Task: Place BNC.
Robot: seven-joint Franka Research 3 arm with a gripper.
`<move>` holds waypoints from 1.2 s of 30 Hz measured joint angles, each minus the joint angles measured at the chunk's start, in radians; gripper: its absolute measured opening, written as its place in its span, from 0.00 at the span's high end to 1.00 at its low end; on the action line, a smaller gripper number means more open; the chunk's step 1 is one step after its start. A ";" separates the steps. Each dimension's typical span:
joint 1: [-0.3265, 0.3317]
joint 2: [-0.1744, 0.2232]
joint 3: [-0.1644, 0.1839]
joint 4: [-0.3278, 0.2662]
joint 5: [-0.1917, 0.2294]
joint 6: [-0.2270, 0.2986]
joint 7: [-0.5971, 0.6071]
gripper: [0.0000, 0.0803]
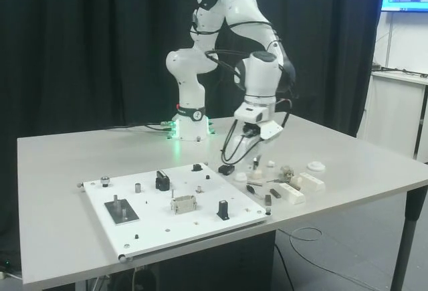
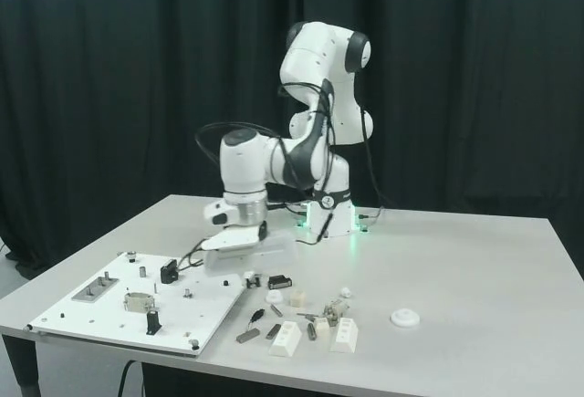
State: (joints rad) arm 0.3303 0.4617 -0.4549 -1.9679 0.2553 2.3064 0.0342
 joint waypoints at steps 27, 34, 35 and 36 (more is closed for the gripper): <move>0.210 -0.040 0.133 -0.022 -0.102 -0.026 0.433 0.85; 0.249 -0.037 0.157 -0.025 -0.143 -0.027 0.520 0.85; 0.253 -0.036 0.161 -0.025 -0.147 -0.027 0.531 0.85; 0.255 -0.034 0.165 -0.025 -0.150 -0.027 0.541 0.85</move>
State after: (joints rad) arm 0.5857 0.4275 -0.2903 -1.9929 0.1052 2.2798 0.5750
